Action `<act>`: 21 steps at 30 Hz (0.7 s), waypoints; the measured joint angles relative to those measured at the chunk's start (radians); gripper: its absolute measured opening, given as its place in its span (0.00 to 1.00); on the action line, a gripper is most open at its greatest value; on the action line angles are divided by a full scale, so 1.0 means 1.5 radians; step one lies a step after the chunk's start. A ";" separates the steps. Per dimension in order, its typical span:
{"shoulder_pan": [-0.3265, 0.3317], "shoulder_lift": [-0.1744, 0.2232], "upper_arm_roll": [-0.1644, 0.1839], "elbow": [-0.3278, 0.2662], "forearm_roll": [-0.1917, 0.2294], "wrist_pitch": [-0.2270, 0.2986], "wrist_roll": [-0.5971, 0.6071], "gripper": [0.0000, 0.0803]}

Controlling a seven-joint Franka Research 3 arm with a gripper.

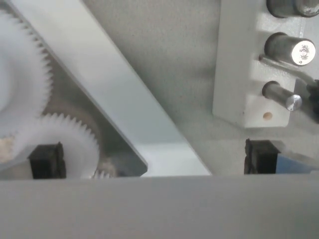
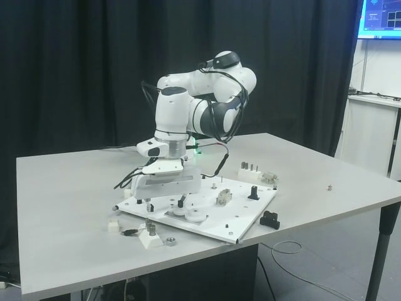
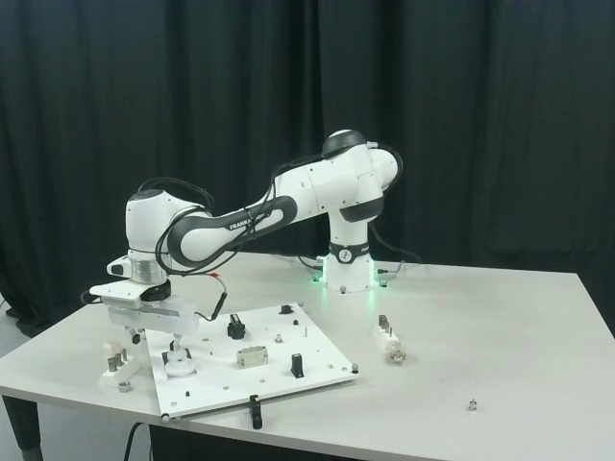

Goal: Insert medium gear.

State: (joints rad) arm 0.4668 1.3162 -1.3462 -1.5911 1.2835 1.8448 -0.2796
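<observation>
In the wrist view my gripper (image 1: 154, 158) is open wide, with nothing between its black fingertips (image 1: 47, 160). One fingertip sits over the white medium gear (image 1: 62, 138), which lies flat on the white board (image 1: 114, 94), meshed with the large white gear (image 1: 17, 74). A small gear (image 1: 102, 174) peeks out beside it. The other fingertip hangs past the board's edge, over the grey table. From the room views the gripper (image 2: 164, 202) (image 3: 154, 336) hovers low over the board's corner, close to the gears (image 2: 191, 214) (image 3: 178, 365).
A white peg stand (image 1: 249, 74) with metal pegs (image 1: 291, 50) stands on the table beside the board (image 2: 150, 237) (image 3: 115, 370). Black brackets (image 2: 253, 192) and a metal block (image 2: 223, 197) are mounted on the board. A black clip (image 2: 270, 219) sits at its edge.
</observation>
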 joint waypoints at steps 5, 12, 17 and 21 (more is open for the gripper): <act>0.000 -0.001 0.000 0.000 -0.001 0.000 0.000 1.00; 0.000 -0.001 0.000 0.000 -0.003 -0.001 0.000 1.00; 0.000 -0.001 -0.001 -0.001 -0.004 -0.003 0.000 1.00; 0.000 -0.001 0.000 -0.002 -0.004 -0.004 -0.007 1.00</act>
State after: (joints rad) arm 0.4668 1.3148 -1.3468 -1.5934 1.2776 1.8387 -0.2897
